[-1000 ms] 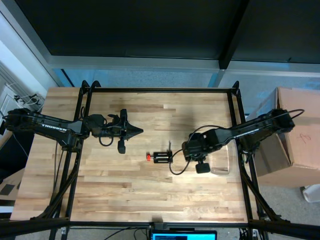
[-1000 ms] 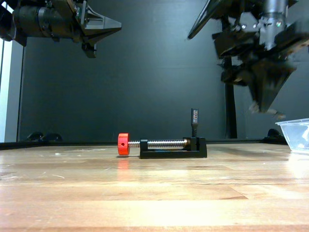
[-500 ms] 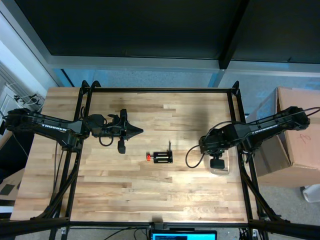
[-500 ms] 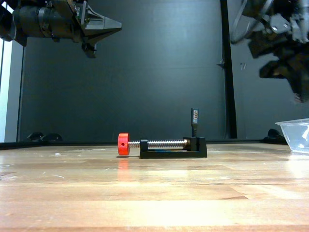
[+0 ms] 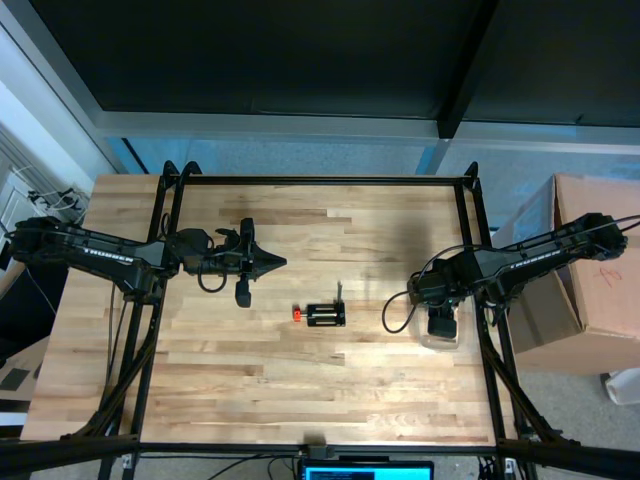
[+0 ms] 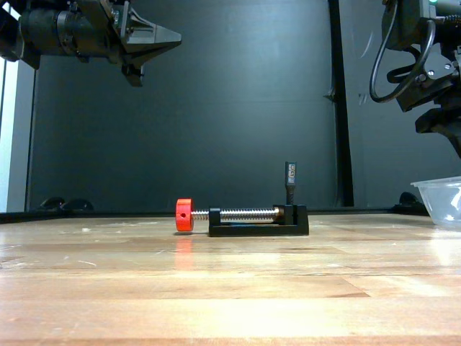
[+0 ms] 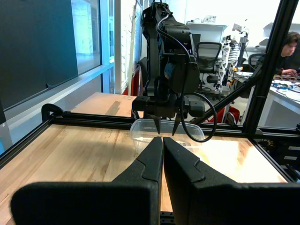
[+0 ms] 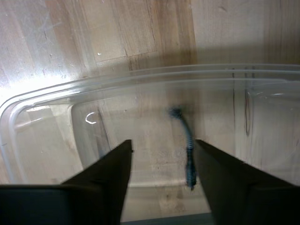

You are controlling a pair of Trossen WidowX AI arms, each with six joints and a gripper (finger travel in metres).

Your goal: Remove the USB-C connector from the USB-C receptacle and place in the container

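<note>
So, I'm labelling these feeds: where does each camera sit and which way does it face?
High: above the near edge, looking down; left gripper shut, left of the clamp; right gripper over the container.
Low: table-top height, looking level; clamp centre, left gripper overhead.
Left wrist: along its fingers toward the right gripper.
Right wrist: straight down; open fingers above the container, USB-C connector free inside.
Shared: all four show the container.

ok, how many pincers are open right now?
1. The right pincer hangs open above the container, with the USB-C connector loose inside it. The left pincer is shut and empty, raised over the table's left half.
</note>
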